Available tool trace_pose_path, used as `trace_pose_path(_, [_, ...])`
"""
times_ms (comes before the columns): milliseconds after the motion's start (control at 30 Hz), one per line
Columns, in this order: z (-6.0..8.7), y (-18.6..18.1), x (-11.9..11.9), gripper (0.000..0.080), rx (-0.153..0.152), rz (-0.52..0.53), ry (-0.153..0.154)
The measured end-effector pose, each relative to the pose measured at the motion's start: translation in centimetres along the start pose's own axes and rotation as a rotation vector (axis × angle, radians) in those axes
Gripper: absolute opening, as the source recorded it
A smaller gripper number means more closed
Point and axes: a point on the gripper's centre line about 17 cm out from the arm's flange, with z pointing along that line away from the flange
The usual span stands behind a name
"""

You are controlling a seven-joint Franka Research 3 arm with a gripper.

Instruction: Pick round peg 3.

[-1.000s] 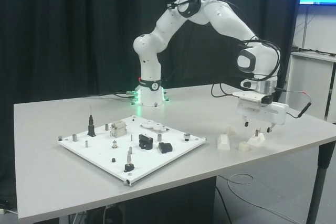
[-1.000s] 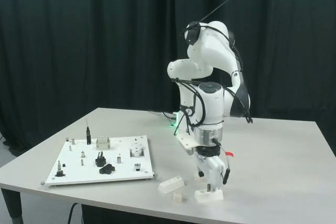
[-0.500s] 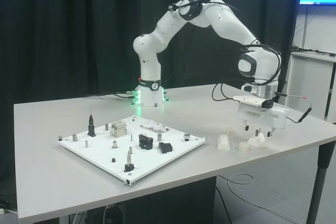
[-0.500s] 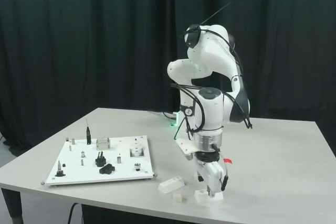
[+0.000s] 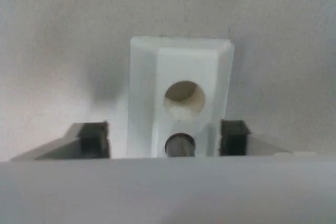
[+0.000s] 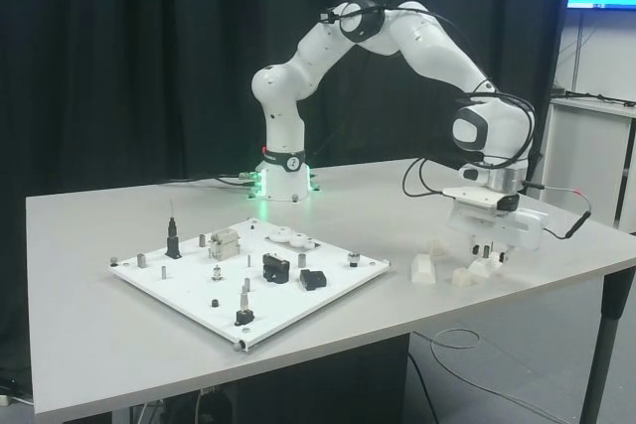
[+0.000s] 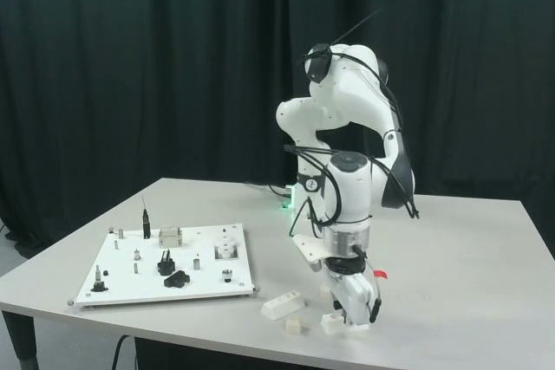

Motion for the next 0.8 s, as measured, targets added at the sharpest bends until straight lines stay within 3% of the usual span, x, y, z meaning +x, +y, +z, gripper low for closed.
trace_pose_path(67, [0.07, 0.0, -0.19, 0.0707, -0.001, -0.005, -0.002])
trace_pose_path(133, [0.13, -0.01, -0.38, 0.036, -0.002, -0.01, -0.005])
trace_pose_path(300, [0.19, 0.06, -0.66, 0.036, -0.007, -0.03, -0.011])
trace_pose_path(333, [0.18, 0.1, -0.7, 0.0159, -0.009, -0.034, -0.012])
trace_pose_path(633, [0.02, 0.52, -0.71, 0.0159, -0.026, -0.045, -0.024])
trace_pose_path(667, [0.0, 0.56, -0.66, 0.0112, -0.028, -0.045, -0.025])
trace_pose_path(800, [-0.21, 0.76, -0.52, 0.0112, -0.034, -0.042, -0.031])
